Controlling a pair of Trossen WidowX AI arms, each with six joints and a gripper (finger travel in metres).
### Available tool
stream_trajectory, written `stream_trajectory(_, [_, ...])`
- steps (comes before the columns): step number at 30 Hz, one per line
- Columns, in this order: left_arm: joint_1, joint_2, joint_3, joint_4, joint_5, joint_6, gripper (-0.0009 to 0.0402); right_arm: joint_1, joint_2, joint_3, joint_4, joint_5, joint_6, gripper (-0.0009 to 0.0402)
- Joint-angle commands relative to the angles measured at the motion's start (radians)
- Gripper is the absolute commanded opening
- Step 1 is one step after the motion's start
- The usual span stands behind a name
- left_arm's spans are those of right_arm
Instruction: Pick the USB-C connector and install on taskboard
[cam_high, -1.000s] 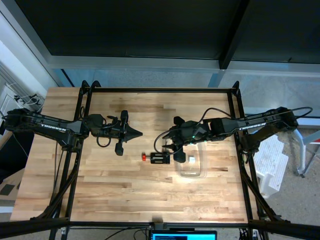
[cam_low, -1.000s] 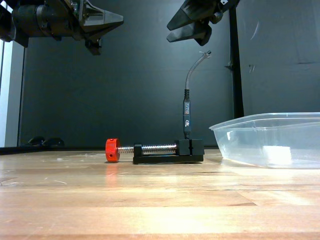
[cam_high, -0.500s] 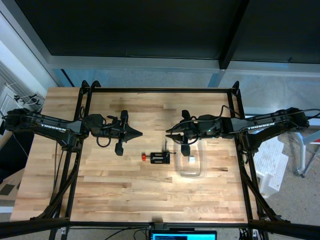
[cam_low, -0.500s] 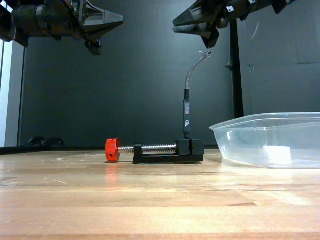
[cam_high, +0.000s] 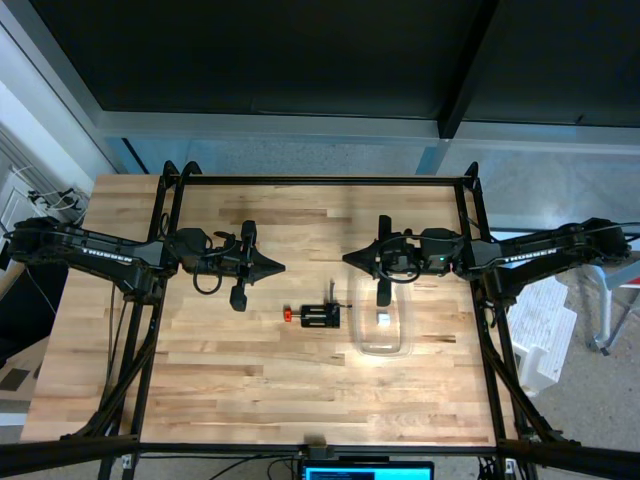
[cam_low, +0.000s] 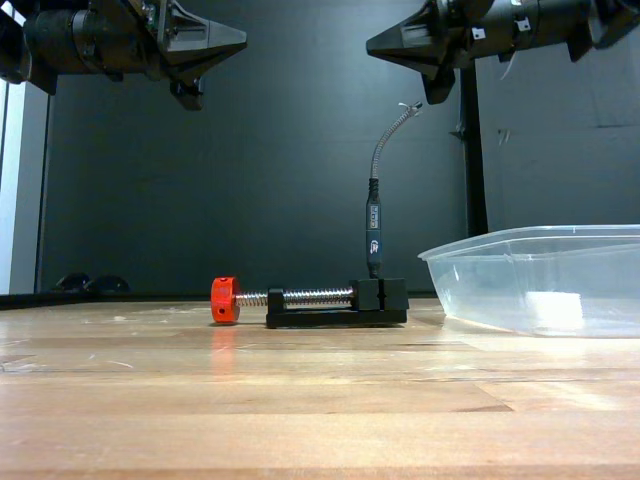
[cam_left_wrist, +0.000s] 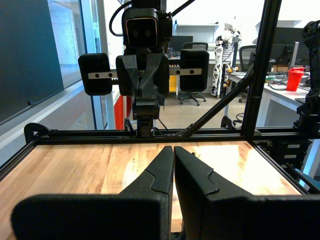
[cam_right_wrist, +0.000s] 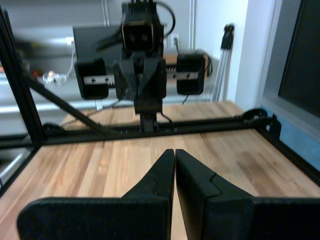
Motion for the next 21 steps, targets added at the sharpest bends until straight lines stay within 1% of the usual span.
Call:
stream_trajectory(1, [0.0,0.0,0.0,0.0,0.0,0.0,0.0,0.0,-0.013,-0.045,0.068,-0.018,0.001,0.0001])
stream_trajectory(5, [0.0,0.0,0.0,0.0,0.0,0.0,0.0,0.0,-0.023,-0.076,0.099,-0.021,0.002,0.0])
stream_trajectory(7, [0.0,0.0,0.0,0.0,0.0,0.0,0.0,0.001,-0.027,-0.081,0.103,-0.035,-0.003,0.0])
stream_trajectory(10, [0.0,0.0,0.0,0.0,0.0,0.0,0.0,0.0,-0.027,-0.082,0.104,-0.037,-0.002,0.0])
stream_trajectory(11, [0.0,0.0,0.0,0.0,0.0,0.0,0.0,0.0,-0.027,-0.082,0.105,-0.046,-0.002,0.0])
stream_trajectory(21, [0.0,0.0,0.0,0.0,0.0,0.0,0.0,0.001,-0.027,-0.082,0.115,-0.046,-0.004,0.0])
